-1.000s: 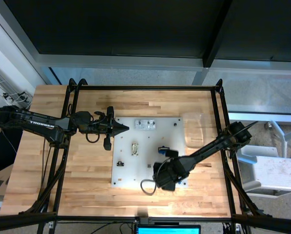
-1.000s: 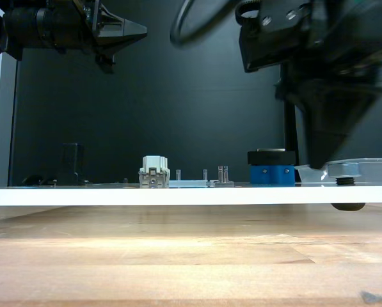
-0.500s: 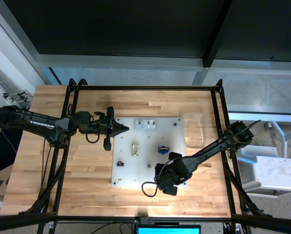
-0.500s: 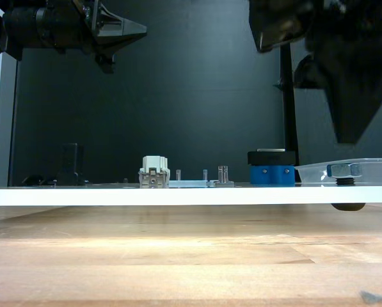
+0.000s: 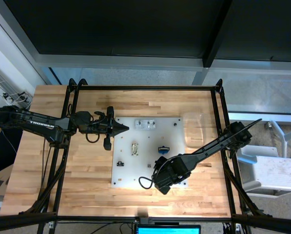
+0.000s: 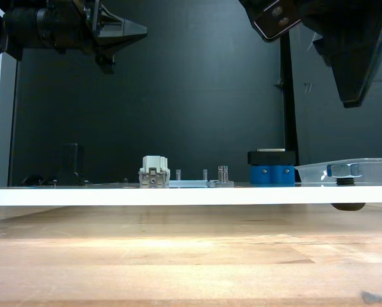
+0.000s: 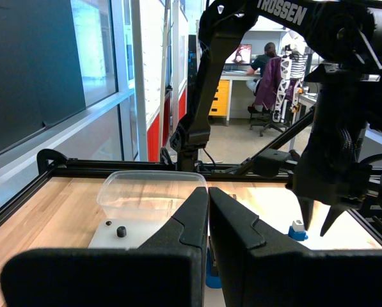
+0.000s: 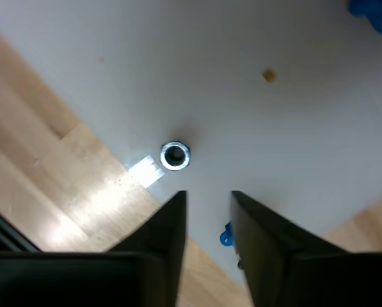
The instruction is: Unfasten the M12 fastener and place in the container
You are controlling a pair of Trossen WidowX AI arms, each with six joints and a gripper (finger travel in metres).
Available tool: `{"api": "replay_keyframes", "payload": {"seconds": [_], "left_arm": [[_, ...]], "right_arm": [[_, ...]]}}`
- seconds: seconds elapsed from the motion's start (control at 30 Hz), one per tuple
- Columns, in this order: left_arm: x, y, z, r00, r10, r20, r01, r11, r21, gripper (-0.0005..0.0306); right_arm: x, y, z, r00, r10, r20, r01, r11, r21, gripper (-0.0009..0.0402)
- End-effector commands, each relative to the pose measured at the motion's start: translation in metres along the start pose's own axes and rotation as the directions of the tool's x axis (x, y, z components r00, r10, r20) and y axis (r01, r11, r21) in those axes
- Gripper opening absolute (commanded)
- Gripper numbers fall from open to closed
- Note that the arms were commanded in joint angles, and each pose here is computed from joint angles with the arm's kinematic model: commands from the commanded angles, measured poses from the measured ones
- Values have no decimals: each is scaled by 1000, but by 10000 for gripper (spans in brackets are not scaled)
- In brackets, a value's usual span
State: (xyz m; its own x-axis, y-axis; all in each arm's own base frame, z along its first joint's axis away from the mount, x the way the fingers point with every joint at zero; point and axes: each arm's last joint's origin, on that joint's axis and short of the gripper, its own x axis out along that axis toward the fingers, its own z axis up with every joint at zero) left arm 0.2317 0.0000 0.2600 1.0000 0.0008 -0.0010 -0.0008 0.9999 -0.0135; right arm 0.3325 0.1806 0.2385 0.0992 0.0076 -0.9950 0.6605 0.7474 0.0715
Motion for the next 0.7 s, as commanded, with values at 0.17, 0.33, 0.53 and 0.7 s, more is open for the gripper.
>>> {"api": "replay_keyframes", "payload": {"seconds": [0.17,0.33,0.53,0.7], "left_arm": [[0,0,0,1000,0,0,0,1000,0,0],[0,0,0,1000,0,0,0,1000,0,0],[0,0,0,1000,0,0,0,1000,0,0],[0,0,0,1000,0,0,0,1000,0,0]], "right_arm": [[2,9,7,1000,-4,19,0,981,196,222],[11,14,8,1000,-12,13,12,1000,-17,265],[24,20,9,1000,-10,-13,10,1000,-26,278],[36,23,10,999,-24,-28,23,999,-28,273]]}}
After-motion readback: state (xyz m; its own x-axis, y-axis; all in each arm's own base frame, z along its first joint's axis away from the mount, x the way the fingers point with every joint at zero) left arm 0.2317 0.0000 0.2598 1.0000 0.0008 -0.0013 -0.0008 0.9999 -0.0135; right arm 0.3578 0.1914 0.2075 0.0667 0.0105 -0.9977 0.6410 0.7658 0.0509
